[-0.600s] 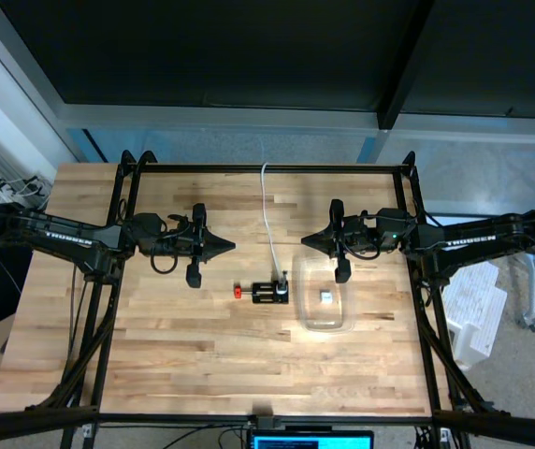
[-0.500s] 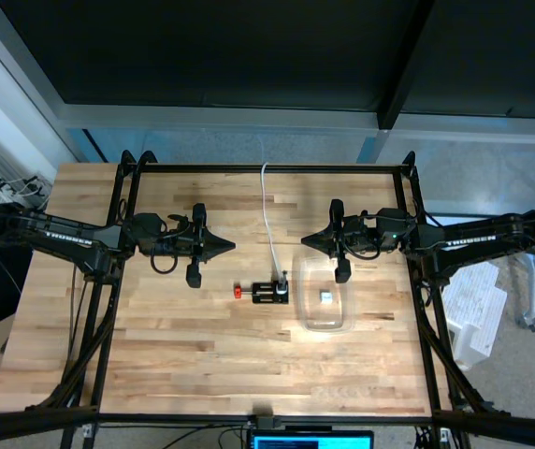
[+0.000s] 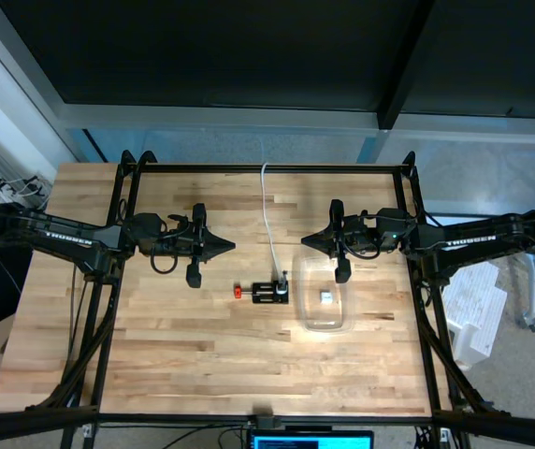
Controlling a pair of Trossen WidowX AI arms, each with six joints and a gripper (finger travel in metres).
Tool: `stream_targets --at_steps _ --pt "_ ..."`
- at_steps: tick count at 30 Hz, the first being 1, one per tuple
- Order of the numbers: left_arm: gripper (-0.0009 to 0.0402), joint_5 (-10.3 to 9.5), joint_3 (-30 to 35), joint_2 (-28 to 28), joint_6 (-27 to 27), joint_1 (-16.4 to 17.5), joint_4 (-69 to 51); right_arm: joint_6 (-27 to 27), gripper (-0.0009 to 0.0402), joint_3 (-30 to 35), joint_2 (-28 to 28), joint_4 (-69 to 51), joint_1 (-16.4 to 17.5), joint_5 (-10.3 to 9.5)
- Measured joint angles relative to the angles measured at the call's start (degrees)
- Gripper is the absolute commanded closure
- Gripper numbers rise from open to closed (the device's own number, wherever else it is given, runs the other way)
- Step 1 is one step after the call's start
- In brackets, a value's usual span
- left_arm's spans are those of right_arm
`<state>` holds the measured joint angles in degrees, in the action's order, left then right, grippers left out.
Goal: Remove the power plug from the receptacle and place in the container
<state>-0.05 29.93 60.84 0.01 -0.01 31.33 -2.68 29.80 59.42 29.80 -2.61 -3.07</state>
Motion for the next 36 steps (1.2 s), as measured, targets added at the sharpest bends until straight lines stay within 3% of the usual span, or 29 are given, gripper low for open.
stream_targets --at_steps 3,5,7,13,15,18,23,27,32,36 --pt "0.0393 0.0 0.0 0.0 0.0 0.0 0.0 -0.4 0.0393 0.2 0.0 -0.7 0.1 -0.28" --pt "0.0393 0.0 0.0 0.0 0.0 0.0 0.0 -1.0 0.0393 1.7 0.0 -5.2 0.1 -1.79" --pt "0.0393 0.0 0.0 0.0 0.0 0.0 0.0 -1.3 0.0393 4.5 0.1 -13.3 0.4 -2.6" --pt "0.0393 0.0 0.0 0.0 0.0 0.0 0.0 -1.4 0.0393 14.1 3.0 -38.3 3.8 -2.56" --pt "0.0393 0.0 0.0 0.0 0.0 0.0 0.0 -1.4 0.0393 17.3 4.9 -45.5 5.1 -1.84" --pt "0.0393 0.0 0.0 0.0 0.0 0.0 0.0 -1.4 0.0393 21.7 8.2 -55.0 6.9 0.79" --pt "0.0393 0.0 0.0 0.0 0.0 0.0 0.0 -3.0 0.0389 27.8 14.1 -64.4 8.0 1.6" --pt "0.0393 0.0 0.0 0.0 0.0 0.0 0.0 -4.2 0.0352 32.0 18.4 -69.2 8.1 2.01" --pt "0.0393 0.0 0.0 0.0 0.0 0.0 0.0 -5.6 0.0273 36.3 23.5 -72.1 8.6 3.91" --pt "0.0393 0.0 0.0 0.0 0.0 0.0 0.0 -6.0 0.0216 39.5 27.3 -72.8 8.9 4.31"
